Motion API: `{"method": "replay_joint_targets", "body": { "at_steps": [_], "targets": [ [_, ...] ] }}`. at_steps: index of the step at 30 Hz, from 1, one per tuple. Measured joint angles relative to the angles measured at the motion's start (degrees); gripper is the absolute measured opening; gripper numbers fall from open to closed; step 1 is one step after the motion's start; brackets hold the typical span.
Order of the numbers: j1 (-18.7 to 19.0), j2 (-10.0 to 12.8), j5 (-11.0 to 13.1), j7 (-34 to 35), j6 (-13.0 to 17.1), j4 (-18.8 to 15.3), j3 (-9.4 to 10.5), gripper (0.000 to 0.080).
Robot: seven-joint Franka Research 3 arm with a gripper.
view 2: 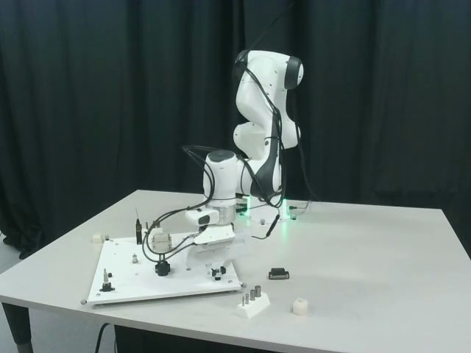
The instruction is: Insert bolt 4.
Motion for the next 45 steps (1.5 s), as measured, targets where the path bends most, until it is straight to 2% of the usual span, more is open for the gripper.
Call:
{"method": "replay_joint_targets", "body": {
  "at_steps": [6, 13, 29, 35, 40, 45],
  "targets": [
    [-0.3, -0.1, 0.3, 6.7, -0.1, 0.0, 0.29, 0.0239],
    [-0.7, -0.1, 3.5, 16.8, -0.1, -0.1, 0.31, 0.0239],
    [-1.3, -0.3, 9.9, 30.9, -0.1, -0.4, 0.26, 0.0239],
    [-1.3, -0.3, 11.0, 38.8, -0.1, -0.4, 0.24, 0.0239],
    [-1.3, -0.3, 11.1, 46.8, -0.1, -0.4, 0.25, 0.0239],
    [-1.3, -0.2, 11.1, 51.8, -0.1, -0.3, 0.25, 0.0239]
  ]
}}
